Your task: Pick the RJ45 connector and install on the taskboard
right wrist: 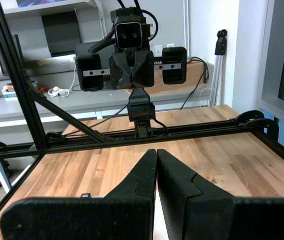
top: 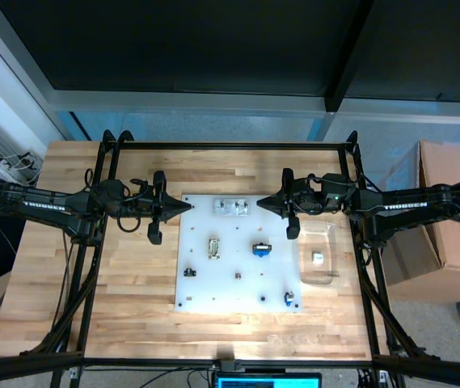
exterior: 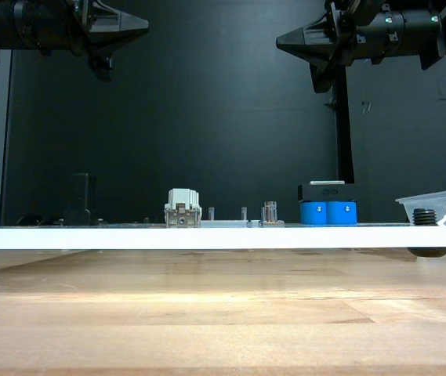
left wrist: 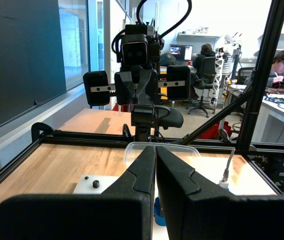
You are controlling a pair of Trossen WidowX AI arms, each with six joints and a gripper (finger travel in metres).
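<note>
Left hand [top: 187, 208]: held high above the far left edge of the white board [top: 213, 279], pointed right; fingers clenched together, nothing grasped.

Right hand [top: 260, 204]: held high above the board's far part, pointed left, tip towards the other hand's tip but apart from it; fingers clenched together, nothing grasped.

RJ45 connector [left wrist: 225, 176]: seen in the left wrist view standing upright towards the board's near right, with the grey cable [left wrist: 229, 159] rising off it. Its lower end is hidden, so how deep it sits cannot be told.

Blue jack [top: 292, 300]: near right corner of the board; a pale grey piece is seen on top.

Clear tray [top: 331, 242]: on the worktop [top: 132, 275] right of the board, white block [top: 317, 258] inside.
</note>
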